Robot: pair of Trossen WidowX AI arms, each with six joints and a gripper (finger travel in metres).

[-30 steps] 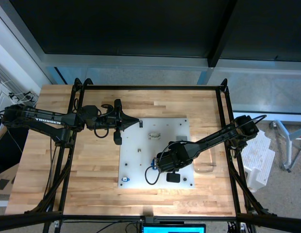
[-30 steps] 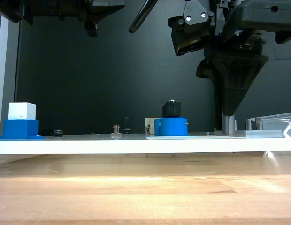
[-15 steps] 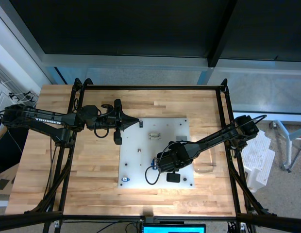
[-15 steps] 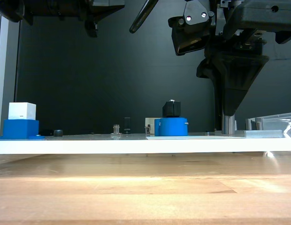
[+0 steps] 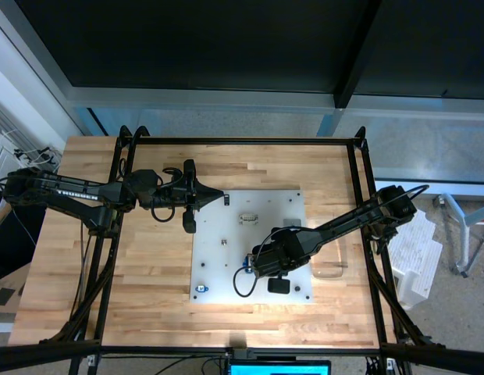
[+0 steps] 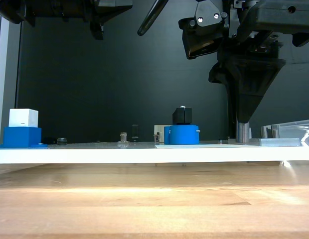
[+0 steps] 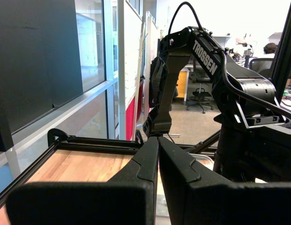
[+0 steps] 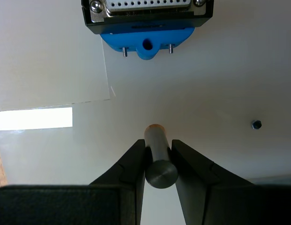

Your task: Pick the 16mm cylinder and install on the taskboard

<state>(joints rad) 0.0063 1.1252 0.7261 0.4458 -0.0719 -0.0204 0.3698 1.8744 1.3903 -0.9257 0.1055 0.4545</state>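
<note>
1. Currently the right gripper [image 8: 157, 142] is clamped on the 16mm cylinder [image 8: 158, 157], one finger pressing each side, above the near middle of the taskboard [image 5: 218, 273].
2. Held this way, the cylinder's long axis stands upright, in line with the gripper's own reach. In the low view its lower end meets the board's white surface.
3. From the right wrist view a brownish rim shows around that lower end, a little way from the blue-backed multi-pin connector [image 8: 146, 28]. Whether the tip has entered a hole cannot be told.
4. Judging from this, the coming move is a straight push down along the axis. Any tilt would likely jam the peg.
5. Meanwhile the left gripper [image 7: 158, 139] hangs over the board's far left edge above the bench [image 5: 148, 266], its fingers closed together on nothing and well apart from the cylinder.
</note>
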